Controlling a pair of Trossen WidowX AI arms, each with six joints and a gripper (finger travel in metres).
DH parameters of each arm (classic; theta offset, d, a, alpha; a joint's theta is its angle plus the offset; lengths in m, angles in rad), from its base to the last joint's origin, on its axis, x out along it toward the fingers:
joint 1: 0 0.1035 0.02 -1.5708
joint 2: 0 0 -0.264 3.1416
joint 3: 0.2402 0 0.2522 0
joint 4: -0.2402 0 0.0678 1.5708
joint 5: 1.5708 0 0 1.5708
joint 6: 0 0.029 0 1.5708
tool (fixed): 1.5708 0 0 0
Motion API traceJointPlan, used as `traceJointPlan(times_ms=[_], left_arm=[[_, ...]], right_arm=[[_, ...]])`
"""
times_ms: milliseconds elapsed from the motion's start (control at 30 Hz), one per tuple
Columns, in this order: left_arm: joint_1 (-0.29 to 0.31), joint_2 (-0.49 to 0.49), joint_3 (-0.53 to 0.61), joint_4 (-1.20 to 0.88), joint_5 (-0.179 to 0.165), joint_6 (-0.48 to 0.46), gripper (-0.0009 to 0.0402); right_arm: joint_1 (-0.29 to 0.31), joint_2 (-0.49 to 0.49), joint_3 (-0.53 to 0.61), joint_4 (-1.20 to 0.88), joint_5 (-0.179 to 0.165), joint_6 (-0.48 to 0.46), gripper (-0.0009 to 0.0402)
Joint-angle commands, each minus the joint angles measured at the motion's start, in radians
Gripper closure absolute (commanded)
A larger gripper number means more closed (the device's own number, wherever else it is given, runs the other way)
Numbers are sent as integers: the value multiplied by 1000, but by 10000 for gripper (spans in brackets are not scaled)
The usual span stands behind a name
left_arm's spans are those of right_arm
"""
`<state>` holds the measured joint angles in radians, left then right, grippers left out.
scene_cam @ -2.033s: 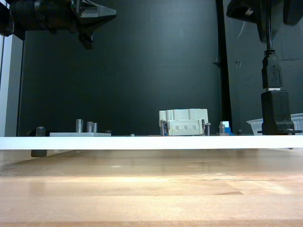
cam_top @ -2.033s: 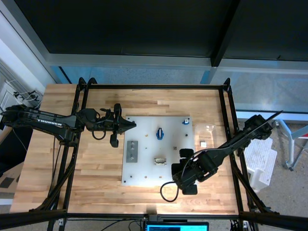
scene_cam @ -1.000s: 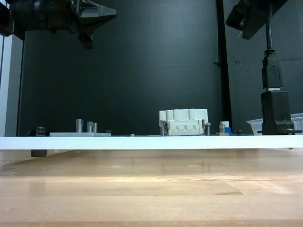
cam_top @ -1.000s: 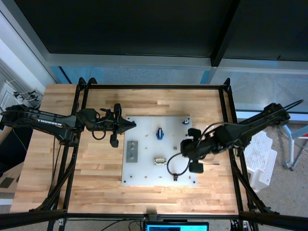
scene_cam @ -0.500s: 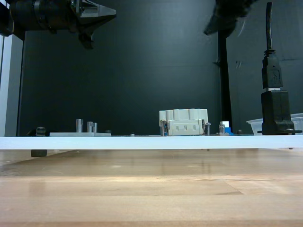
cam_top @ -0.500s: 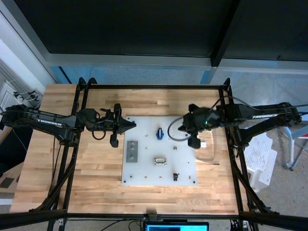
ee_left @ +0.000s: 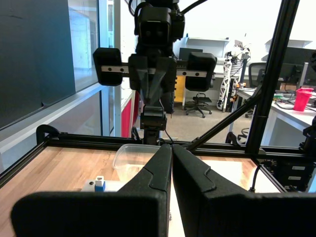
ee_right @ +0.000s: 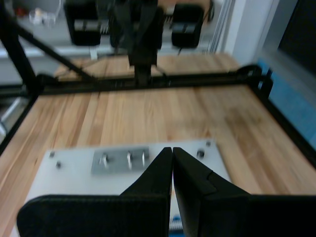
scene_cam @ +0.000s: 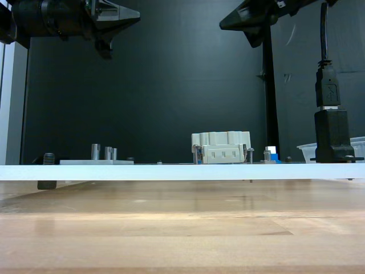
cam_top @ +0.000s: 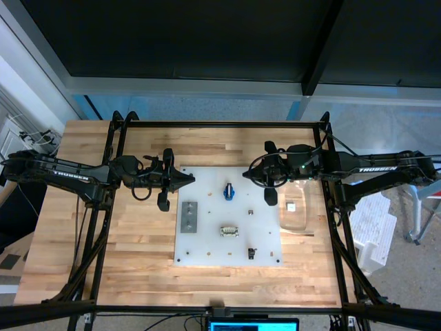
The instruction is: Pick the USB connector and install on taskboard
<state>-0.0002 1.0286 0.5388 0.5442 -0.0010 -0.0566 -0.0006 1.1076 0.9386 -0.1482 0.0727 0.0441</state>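
Left gripper [cam_top: 189, 178]: mine, high over the taskboard's [cam_top: 207, 241] far left corner, fingers pressed together, empty. USB connector [cam_top: 252, 253]: upright in the board near its near edge. Right gripper [cam_top: 248, 175]: mine, above the far side, fingers together, well apart from the connector.

L tool [scene_cam: 137, 15], R tool [scene_cam: 223, 24] high; USB connector [scene_cam: 328, 94] juts off taskboard [scene_cam: 142, 172].

The taskboard [cam_top: 207, 241] was white, its fitting [cam_top: 229, 191] blue, its block [cam_top: 189, 217] grey. The USB connector [cam_top: 251, 253] was black. The left gripper [cam_top: 189, 178] and the right gripper [cam_top: 249, 174], over the board's far part, were black.
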Motion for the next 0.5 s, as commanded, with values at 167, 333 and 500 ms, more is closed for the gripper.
traceJointPlan(times_ms=[167, 333, 500], left_arm=[[0, 0, 0, 0, 0, 0, 393], [0, 0, 0, 0, 0, 0, 393], [0, 1, 0, 0, 0, 0, 393]], right_arm=[[-11, -2, -113, 304, -48, 0, 393], [-24, -3, -171, 441, -48, -1, 393], [-26, -3, -232, 559, -48, 0, 393]])
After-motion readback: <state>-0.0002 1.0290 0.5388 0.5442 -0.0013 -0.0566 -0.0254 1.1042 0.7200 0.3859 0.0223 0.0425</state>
